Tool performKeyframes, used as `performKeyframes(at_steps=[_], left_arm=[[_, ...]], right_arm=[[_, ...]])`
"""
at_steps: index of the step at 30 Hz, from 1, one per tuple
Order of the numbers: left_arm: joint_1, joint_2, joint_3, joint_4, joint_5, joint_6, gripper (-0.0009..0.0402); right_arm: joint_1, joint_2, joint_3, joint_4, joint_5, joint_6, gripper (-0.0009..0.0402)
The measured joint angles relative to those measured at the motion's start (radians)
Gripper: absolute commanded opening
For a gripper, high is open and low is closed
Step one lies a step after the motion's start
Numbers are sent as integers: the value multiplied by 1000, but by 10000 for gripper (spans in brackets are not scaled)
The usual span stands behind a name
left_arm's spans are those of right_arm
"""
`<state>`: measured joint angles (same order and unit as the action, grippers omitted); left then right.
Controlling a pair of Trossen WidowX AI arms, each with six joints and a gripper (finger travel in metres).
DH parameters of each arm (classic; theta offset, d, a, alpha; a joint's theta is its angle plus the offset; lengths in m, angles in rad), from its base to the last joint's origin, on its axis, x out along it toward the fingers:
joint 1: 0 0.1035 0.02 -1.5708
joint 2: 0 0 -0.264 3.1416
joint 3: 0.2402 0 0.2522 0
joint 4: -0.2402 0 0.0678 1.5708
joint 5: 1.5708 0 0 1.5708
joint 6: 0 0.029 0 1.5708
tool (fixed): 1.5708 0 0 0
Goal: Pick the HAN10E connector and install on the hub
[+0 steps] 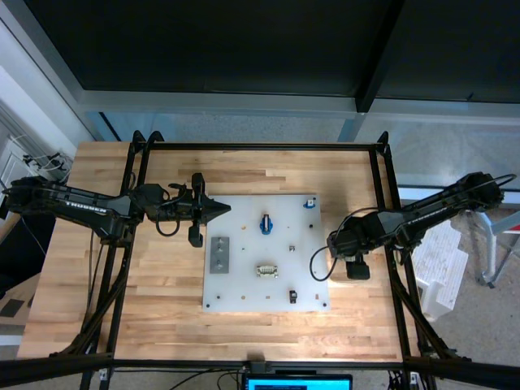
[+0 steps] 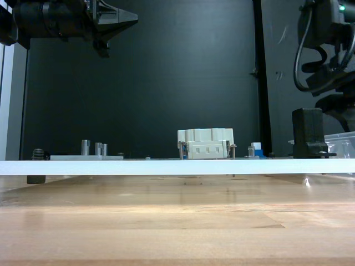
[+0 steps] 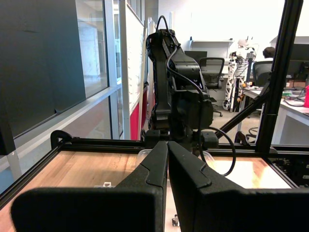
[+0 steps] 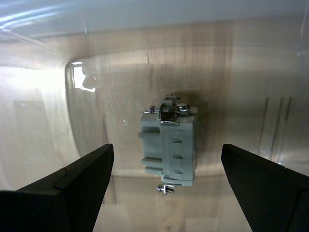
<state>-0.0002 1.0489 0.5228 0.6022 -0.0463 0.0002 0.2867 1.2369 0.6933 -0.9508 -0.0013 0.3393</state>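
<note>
While folded down just off the right edge of the flat white task board [image 1: 244, 288], points the right gripper [image 1: 356, 266] at the tabletop. Matte black fingers [image 4: 82, 183] spread wide, either side of and apart from the pale grey-beige, ribbed rectangular HAN10E connector [image 4: 169, 145]. Lying on glossy clear plastic over pale wood grain, small silvery screws at both ends. Stretched level and high over the board's left edge: left gripper [image 1: 223, 208], wedge-shaped fingers pressed together. Near the board's front middle — blocky beige hub [image 1: 266, 270], metal end flanges, upright.
</note>
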Motion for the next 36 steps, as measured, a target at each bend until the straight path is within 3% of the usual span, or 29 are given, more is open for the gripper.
performKeyframes(at_steps=[3,7,24,36], left_arm=[[0,0,0,0,0,0,0],[0,0,0,0,0,0,0],[0,0,0,0,0,0,0],[0,0,0,0,0,0,0]], right_arm=[[4,7,-5,18,3,22,314],[15,18,-13,24,43,50,314],[45,35,-97,75,35,114,312],[49,35,-97,69,35,120,221]])
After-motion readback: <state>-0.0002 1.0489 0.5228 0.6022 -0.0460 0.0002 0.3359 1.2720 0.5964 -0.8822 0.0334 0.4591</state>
